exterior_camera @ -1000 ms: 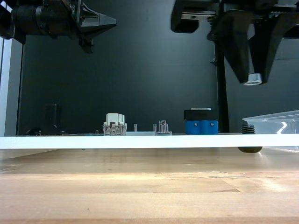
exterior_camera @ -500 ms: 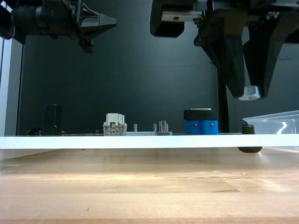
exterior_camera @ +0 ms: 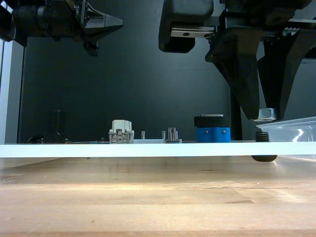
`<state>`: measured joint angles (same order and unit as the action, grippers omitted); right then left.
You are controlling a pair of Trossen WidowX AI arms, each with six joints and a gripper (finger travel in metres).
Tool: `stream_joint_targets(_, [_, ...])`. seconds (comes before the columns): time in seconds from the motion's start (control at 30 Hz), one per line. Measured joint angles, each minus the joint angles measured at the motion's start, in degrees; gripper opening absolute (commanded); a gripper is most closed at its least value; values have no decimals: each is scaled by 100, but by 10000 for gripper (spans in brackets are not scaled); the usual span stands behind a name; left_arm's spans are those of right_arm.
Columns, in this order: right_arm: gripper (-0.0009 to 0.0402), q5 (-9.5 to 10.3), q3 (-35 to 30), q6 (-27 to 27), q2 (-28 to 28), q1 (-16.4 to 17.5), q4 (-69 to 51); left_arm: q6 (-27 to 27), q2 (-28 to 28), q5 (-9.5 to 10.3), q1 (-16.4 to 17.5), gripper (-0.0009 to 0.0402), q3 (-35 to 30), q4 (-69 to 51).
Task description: Pick the M12 fastener and fasten on the M12 threads
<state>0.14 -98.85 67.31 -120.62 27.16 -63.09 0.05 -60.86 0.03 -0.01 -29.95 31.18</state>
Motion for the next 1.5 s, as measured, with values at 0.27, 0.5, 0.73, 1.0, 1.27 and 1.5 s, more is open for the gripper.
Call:
stream_joint_targets(0.27, [23, -7, 166, 2, 0, -17, 243, 0, 0, 0, 0, 0, 2, 0])
stream_joint_targets(0.5, [23, 7, 140, 4, -129, -15, 271, 0, 0, 0, 0, 0, 0, 2])
stream_joint_targets(0.73, [23, 7, 125, 4, -153, -13, 289, 0, 0, 0, 0, 0, 0, 2])
stream_joint_targets(1.0, [23, 9, 125, -424, -160, -13, 345, 0, 0, 0, 0, 0, 2, 0])
stream_joint_targets(1.27, [23, -2, 129, -2761, -160, -15, 350, 0, 0, 0, 0, 0, 0, 0])
stream_joint_targets(1.5, [23, -11, 129, -4905, -160, -17, 321, 0, 0, 0, 0, 0, 0, 2])
